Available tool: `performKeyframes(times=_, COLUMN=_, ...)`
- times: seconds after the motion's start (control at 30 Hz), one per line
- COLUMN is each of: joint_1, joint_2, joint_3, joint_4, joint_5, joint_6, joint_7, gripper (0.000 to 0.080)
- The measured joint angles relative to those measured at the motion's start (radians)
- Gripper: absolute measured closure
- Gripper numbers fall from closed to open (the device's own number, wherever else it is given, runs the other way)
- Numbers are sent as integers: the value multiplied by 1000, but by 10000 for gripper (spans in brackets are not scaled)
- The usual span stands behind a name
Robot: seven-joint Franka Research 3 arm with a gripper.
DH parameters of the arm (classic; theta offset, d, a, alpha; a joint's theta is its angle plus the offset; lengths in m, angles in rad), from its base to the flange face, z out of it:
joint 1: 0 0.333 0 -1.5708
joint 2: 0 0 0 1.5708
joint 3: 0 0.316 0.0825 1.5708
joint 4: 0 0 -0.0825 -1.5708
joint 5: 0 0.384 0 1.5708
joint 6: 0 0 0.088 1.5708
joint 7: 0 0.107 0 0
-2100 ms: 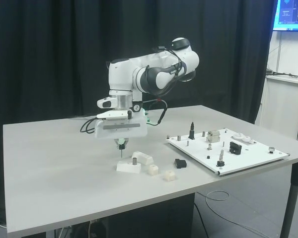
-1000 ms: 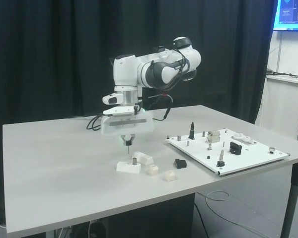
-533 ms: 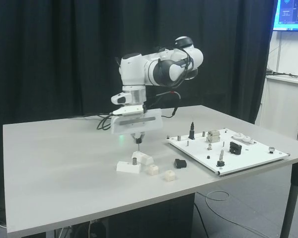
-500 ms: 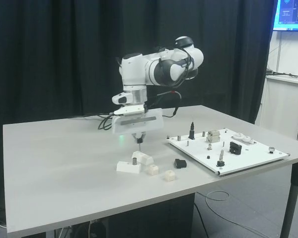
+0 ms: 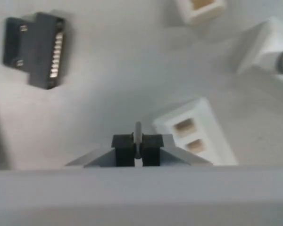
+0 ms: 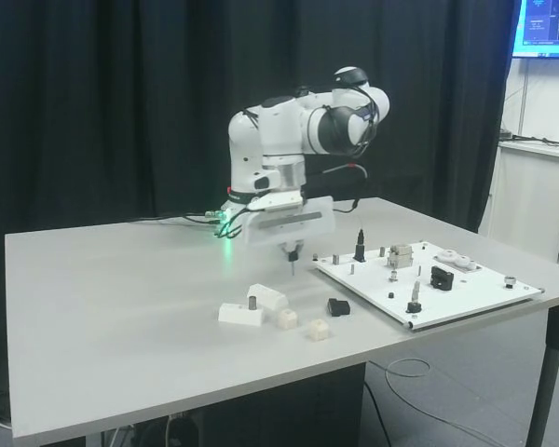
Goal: Insert round peg 1.
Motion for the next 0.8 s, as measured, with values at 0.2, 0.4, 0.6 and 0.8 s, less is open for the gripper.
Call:
performKeyframes(times=0.2, joint_1=79, joint_2=-1, joint_3=-3, joint_4=-30, joint_5=0, joint_6=26, joint_7=55, gripper=772)
performKeyframes(times=0.4, joint_1=160, joint_2=-6, joint_3=-1, joint_4=-60, joint_5=0, joint_6=70, joint_7=115, gripper=772)
performKeyframes(times=0.6, joint_1=235, joint_2=-16, joint_3=5, joint_4=-83, joint_5=1, joint_6=125, joint_7=175, gripper=772)
performKeyframes(times=0.8, joint_1=295, joint_2=-25, joint_3=17, joint_4=-90, joint_5=2, joint_6=171, joint_7=235, gripper=772)
